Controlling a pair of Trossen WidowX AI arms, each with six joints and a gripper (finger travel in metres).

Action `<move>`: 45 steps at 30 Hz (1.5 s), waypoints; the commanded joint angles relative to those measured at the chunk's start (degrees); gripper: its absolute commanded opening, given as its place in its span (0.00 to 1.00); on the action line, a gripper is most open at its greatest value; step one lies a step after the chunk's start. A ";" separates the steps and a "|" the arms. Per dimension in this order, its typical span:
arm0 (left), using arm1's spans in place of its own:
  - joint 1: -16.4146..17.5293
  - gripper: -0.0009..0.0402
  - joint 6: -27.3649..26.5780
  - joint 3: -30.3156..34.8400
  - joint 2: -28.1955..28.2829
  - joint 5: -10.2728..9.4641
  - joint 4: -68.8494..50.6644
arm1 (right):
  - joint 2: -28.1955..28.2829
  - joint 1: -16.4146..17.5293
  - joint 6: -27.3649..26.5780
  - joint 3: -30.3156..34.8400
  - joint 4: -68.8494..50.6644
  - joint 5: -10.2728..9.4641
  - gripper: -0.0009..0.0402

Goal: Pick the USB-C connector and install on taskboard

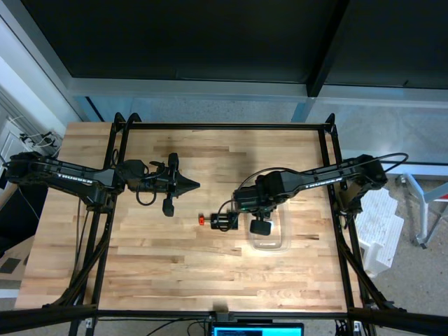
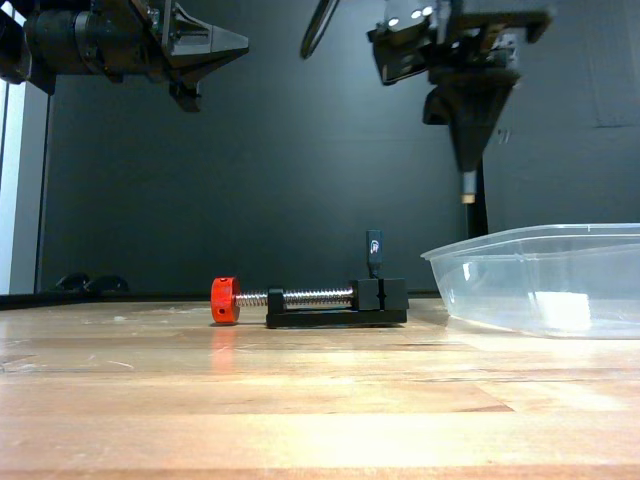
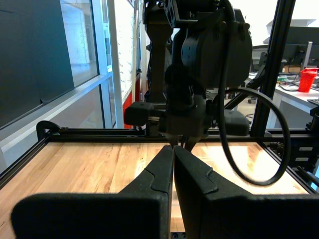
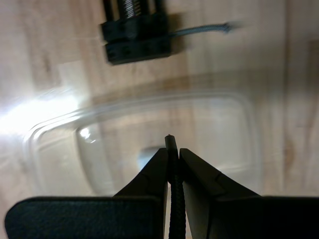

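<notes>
Right gripper (image 4: 172, 150) is clamped on a thin dark sliver, taken to be the USB-C connector (image 4: 170, 141); its tip pokes out past the fingertips. In the low view the gripper (image 2: 466, 180) hangs high, pointing straight down, over the near-left end of the clear tray (image 2: 520, 240), well above the table (image 1: 140, 266). The connector is in the air, not touching anything.

The taskboard (image 2: 335, 304) sits on the wood just left of the tray, red-orange knob (image 2: 225, 300) at its far-left end. A small dark upright piece (image 2: 374, 250) stands on its right end; cannot tell what it is.

Left gripper (image 3: 173, 148) has its fingers pressed together on nothing, parked high over the table's left half, pointing inward.

Progress: pick looks done, connector lifted. Left to do: carry it left to the board, line it up, lower it, seat it, let go. Install not yet begun, roughly halfway.
</notes>
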 commanded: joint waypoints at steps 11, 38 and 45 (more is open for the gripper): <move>0.02 0.02 0.00 0.02 0.02 0.02 0.02 | 7.13 -0.07 -2.78 7.74 -0.90 0.59 0.02; 0.00 0.02 0.00 0.02 0.02 0.02 -0.02 | 18.69 0.28 -5.97 22.77 -5.68 0.55 0.02; 0.00 0.02 0.00 0.02 0.02 0.02 0.02 | 20.72 0.37 -6.25 25.64 -6.14 0.66 0.02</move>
